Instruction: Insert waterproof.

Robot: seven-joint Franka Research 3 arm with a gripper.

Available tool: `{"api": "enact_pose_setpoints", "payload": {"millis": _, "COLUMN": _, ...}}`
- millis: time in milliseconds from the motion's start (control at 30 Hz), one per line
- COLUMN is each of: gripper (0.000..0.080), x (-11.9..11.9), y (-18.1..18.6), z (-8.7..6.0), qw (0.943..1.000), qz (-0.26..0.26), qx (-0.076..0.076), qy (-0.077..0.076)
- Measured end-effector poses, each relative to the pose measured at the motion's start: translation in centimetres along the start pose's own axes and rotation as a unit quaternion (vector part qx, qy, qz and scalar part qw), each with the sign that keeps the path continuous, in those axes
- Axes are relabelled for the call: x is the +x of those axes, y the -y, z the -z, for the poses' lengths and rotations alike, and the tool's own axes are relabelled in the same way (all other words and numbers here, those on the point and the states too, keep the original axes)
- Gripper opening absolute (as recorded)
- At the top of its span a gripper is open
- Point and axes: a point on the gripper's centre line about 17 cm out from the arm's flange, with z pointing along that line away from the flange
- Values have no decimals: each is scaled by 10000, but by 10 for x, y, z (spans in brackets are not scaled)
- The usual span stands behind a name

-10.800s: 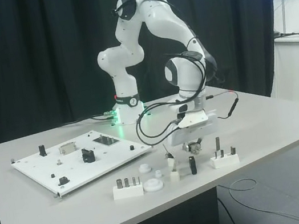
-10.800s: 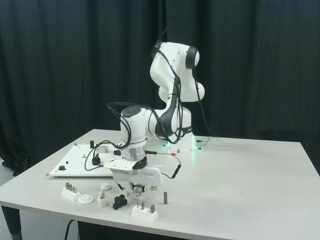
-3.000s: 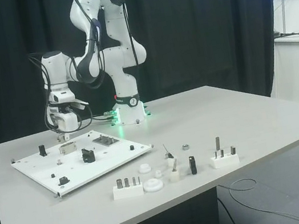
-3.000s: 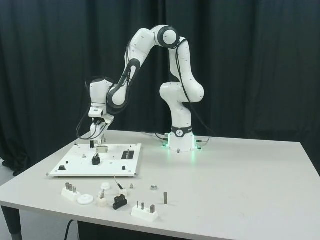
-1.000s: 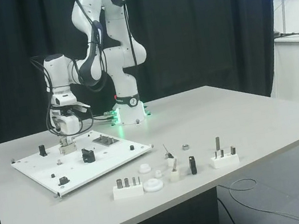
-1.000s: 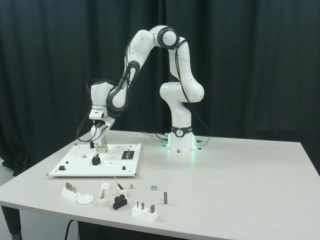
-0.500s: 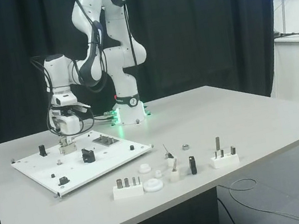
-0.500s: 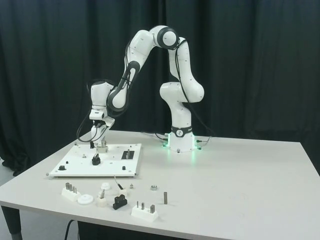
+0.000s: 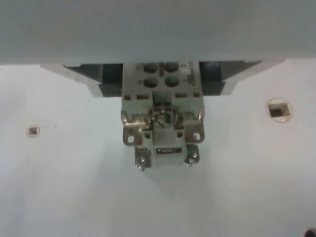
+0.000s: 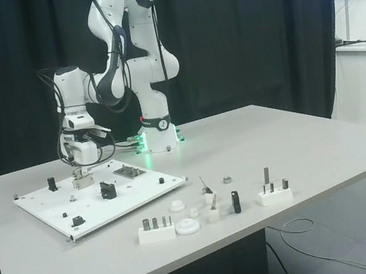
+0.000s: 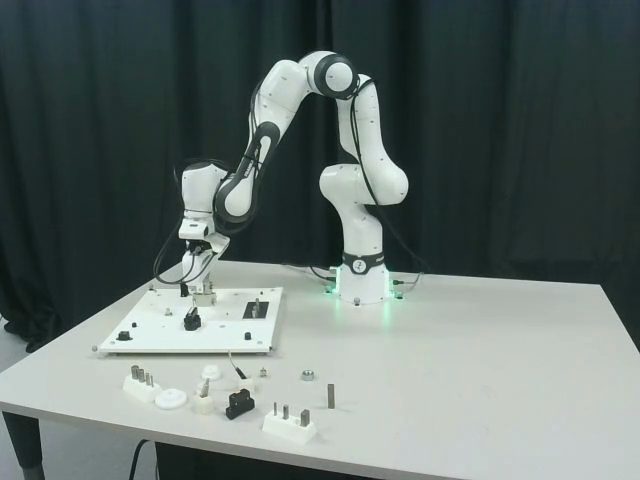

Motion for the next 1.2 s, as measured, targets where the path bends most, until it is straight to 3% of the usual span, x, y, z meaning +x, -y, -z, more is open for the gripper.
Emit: {"api": "enact_pose_setpoints", "payload": {"millis": 1200, "gripper": 314, "x": 4, "y": 3, "z": 0, "qw": 10000, "qz": 28, "qx": -13, "qy": -76}}
